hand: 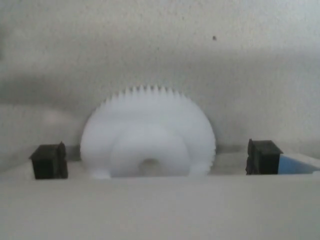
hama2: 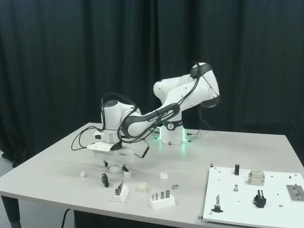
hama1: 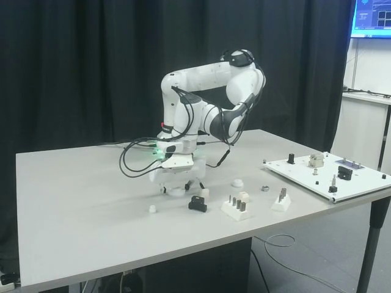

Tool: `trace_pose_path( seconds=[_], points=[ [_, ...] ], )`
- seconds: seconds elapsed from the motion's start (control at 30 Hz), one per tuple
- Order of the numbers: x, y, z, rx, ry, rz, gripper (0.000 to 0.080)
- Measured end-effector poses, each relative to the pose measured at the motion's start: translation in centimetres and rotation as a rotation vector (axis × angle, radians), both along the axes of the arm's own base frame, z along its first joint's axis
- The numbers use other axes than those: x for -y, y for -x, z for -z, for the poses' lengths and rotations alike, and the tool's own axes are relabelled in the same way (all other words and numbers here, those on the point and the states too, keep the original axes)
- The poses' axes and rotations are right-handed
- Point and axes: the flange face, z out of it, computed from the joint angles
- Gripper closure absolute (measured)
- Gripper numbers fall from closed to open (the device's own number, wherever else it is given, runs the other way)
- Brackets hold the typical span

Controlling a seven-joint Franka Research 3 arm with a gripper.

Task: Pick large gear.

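Large gear [hand: 148, 134] lies flat on the desk [hand: 225, 60], so the tool [hand: 155, 160] has its black fingertips [hand: 49, 161] spread wide either side of the gear, not touching it. That straddle suits squeezing the toothed rim

No text or label can be read anywhere.

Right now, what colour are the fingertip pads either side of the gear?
Black fingertip pads; white large gear. Wrist view.
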Motion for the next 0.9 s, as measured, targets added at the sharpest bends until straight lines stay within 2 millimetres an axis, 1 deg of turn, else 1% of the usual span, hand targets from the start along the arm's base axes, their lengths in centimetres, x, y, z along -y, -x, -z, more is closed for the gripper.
trace_pose_path(
  seconds=[0.47,0.87,0.9],
  points=[
    [0.86,-0.34,0.58,0.001,-0.018,0.013,0.0003],
    [1.00,-0.31,0.62,-0.002,-0.027,0.015,0.0003],
    [1.00,-0.31,0.62,-0.002,-0.027,0.015,0.0112]
  ],
)
